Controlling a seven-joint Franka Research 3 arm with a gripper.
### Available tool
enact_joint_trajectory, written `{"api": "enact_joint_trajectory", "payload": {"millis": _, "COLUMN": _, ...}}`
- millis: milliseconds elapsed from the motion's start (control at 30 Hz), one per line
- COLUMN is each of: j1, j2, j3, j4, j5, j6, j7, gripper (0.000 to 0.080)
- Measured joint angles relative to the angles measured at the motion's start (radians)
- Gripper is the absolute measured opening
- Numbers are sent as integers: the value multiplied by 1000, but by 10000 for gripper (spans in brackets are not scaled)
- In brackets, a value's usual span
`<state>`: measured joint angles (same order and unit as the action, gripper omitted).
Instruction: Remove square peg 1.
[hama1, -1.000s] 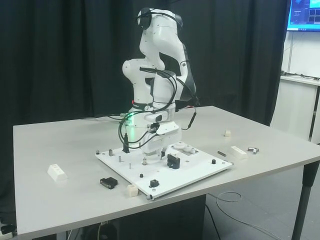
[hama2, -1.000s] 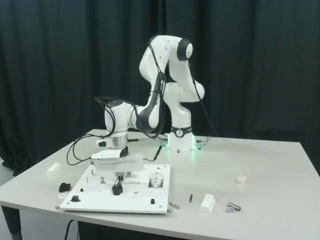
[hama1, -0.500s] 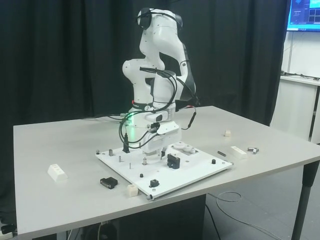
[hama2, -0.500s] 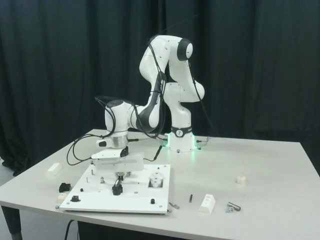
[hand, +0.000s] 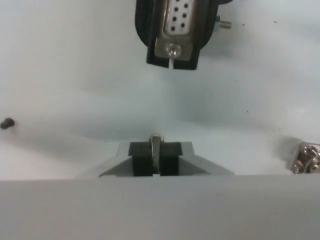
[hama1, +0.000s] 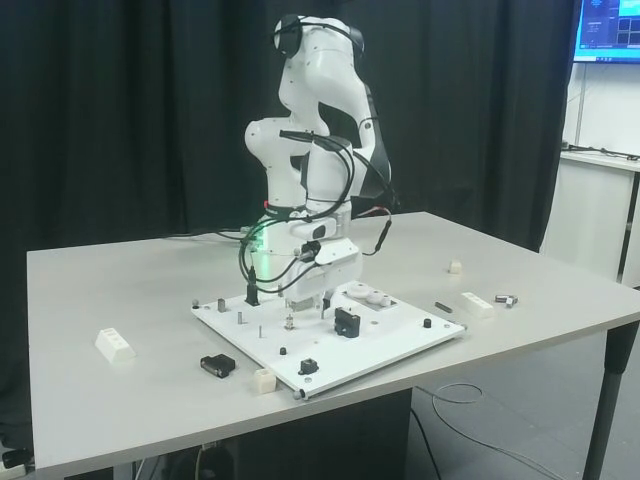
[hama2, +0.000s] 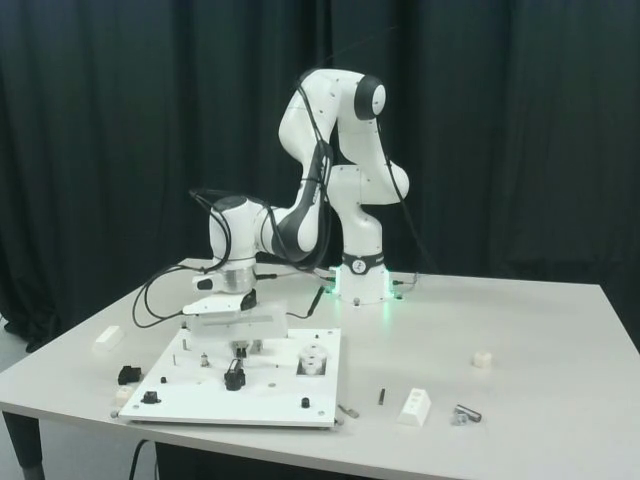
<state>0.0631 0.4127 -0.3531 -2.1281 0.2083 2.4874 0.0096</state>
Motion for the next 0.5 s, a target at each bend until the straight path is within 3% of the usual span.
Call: {"api": "enact_joint_trajectory", "payload": {"millis": 500, "j1": 2, "j2": -84, "j3": -9, "j4": 0, "j5": -36, "j6": -61, "j7": 5, "gripper": 26}}
